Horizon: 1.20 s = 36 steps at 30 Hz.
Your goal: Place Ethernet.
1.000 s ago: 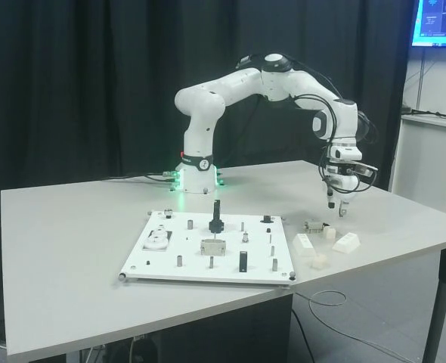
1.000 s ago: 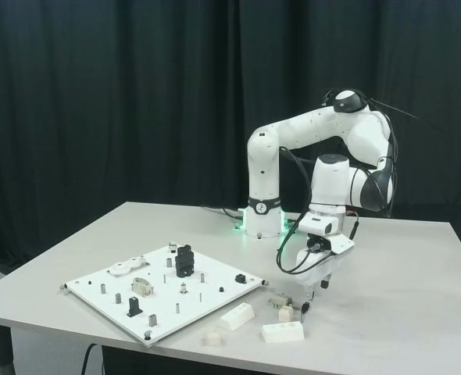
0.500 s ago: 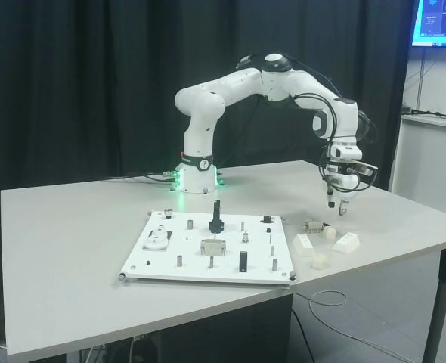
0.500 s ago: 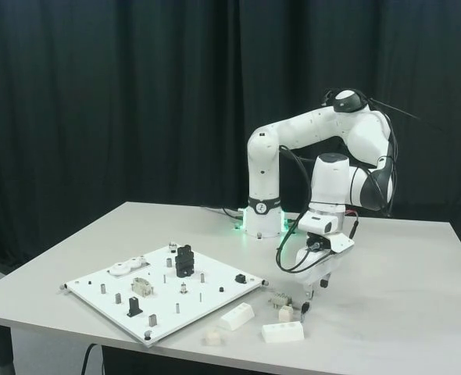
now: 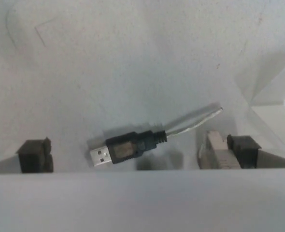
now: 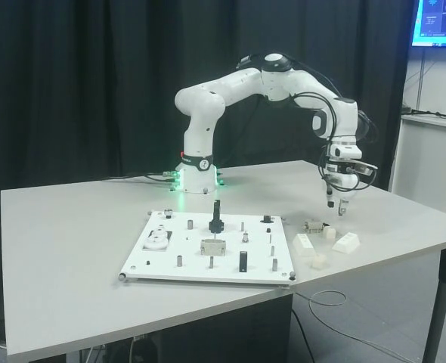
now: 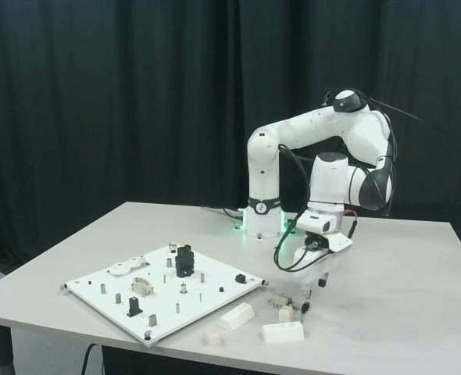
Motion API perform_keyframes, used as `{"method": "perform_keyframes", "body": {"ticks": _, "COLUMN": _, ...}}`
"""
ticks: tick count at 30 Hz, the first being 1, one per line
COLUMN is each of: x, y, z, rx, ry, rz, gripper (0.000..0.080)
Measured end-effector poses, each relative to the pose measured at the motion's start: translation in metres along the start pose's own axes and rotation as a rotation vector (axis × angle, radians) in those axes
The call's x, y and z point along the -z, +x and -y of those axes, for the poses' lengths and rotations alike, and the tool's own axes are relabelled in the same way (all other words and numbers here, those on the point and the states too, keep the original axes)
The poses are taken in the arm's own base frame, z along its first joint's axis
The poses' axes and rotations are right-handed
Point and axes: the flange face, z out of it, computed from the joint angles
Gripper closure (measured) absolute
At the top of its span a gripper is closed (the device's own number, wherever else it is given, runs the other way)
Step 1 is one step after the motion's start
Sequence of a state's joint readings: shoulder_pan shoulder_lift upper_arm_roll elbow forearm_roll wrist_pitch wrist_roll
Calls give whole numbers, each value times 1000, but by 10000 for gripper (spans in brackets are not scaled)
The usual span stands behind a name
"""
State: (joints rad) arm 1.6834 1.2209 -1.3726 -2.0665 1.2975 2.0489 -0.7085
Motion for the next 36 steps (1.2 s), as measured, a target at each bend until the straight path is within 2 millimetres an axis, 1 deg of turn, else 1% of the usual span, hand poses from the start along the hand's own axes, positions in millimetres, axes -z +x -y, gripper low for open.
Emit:
{"method": "perform_keyframes", "body": {"ticks": 18, "x": 3, "y": 1, "z": -6, "rx": -3, "ry": -11, "rz": 2, "gripper": 3}}
{"method": "perform_keyframes", "body": {"ticks": 36, "x": 6, "y": 4, "z": -3, "rx": 5, "ry": -10, "rz": -5, "gripper": 3}}
